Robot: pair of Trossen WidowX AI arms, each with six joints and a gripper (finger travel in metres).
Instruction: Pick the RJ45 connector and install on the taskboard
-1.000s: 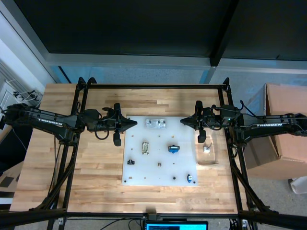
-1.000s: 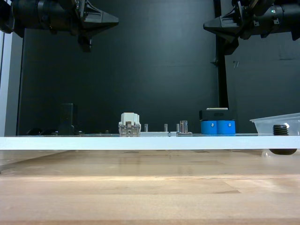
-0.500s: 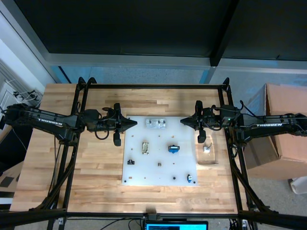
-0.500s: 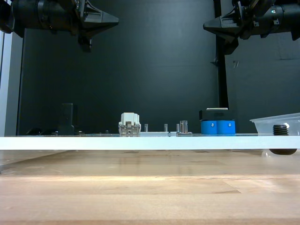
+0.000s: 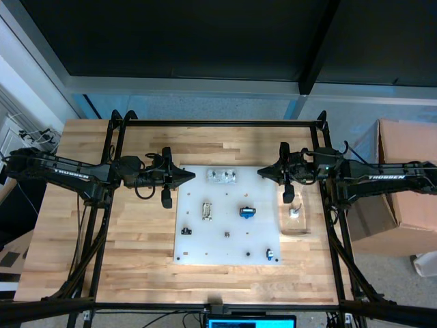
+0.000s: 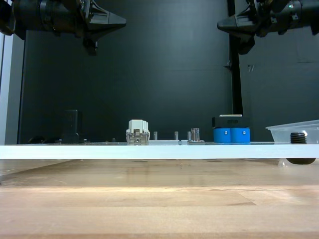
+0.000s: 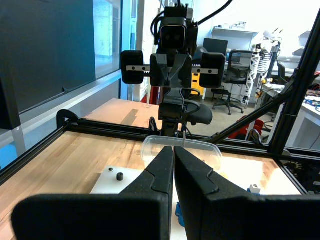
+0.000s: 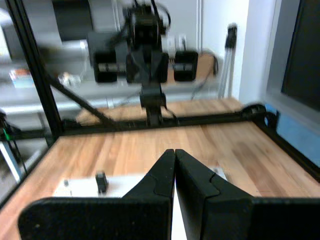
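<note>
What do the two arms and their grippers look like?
The left arm and right arm are matte black, with white TROSSEN lettering on the long link and black cables looped at the wrist. The left gripper and right gripper, high above the white rectangular task board's left and right sides, have black wedge-shaped fingers tapering to a point.

Pale wooden plank table [image 5: 136, 239], streaky grain. On it a plain white square task board [image 5: 205, 249] carrying a bright blue block [image 5: 247, 212]. Black left gripper [image 5: 193, 176] over the board's left edge, black right gripper [image 5: 259, 172] over its right. Brown cardboard box [image 5: 403, 191] beyond.
</note>
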